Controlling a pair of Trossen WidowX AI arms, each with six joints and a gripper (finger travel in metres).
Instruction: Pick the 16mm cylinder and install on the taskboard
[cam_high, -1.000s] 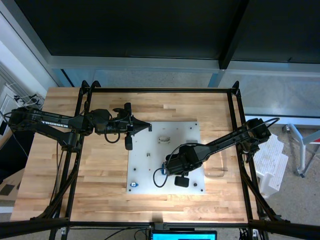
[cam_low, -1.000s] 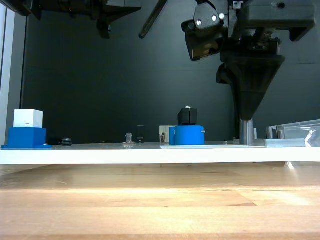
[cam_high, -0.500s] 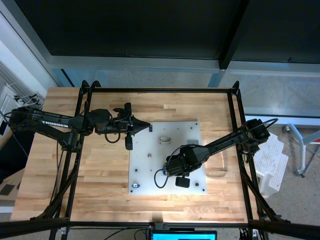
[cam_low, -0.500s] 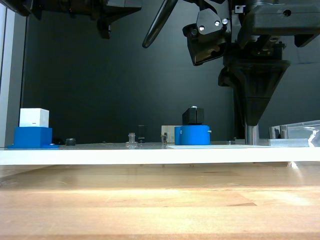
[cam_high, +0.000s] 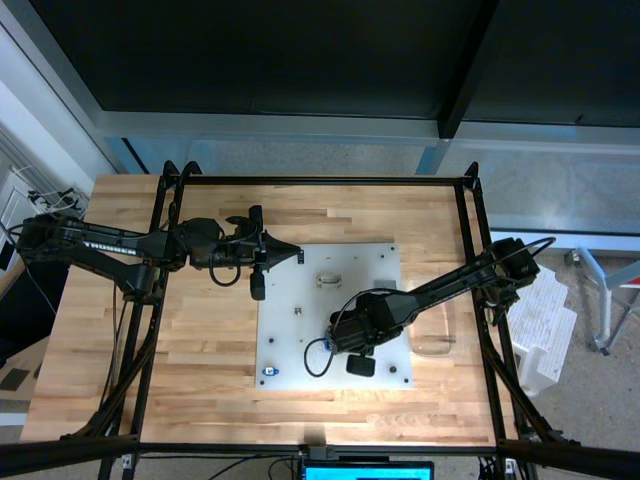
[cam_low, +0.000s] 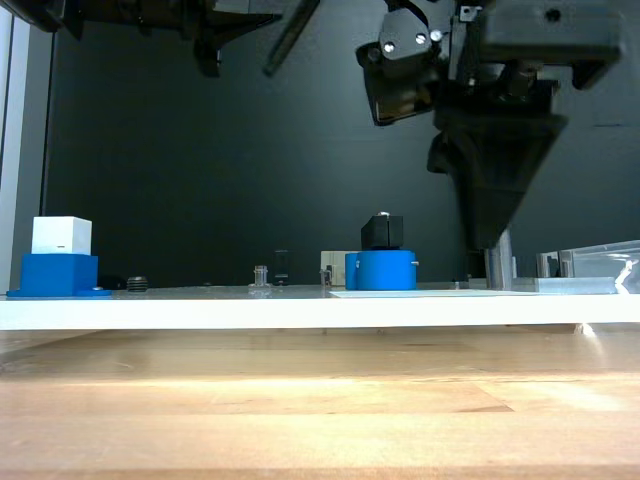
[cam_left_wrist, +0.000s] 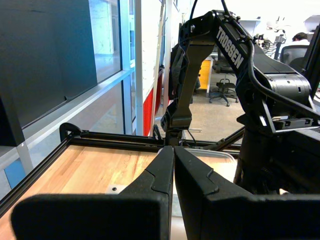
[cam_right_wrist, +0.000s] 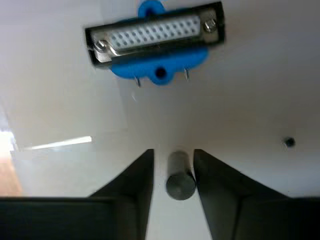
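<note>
High: right gripper (cam_high: 340, 332) down over taskboard (cam_high: 290, 340) mid-right, prob. lining up w/ a hole; left gripper (cam_high: 292, 253) parked by far-left corner.
Low: 16mm cylinder (cam_low: 498, 266) upright under right gripper, approx at board lvl.
Left wrist: pressed together, empty.
Right wrist: fingers (cam_right_wrist: 132, 192) barely apart, pinching cylinder; blue D-sub connector (cam_right_wrist: 155, 40) beyond.

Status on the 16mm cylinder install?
Left hand shut, parked over far-left corner of taskboard. Right hand straddles 16mm cylinder, upright on the board. Blue D-sub connector nearby, apart.
</note>
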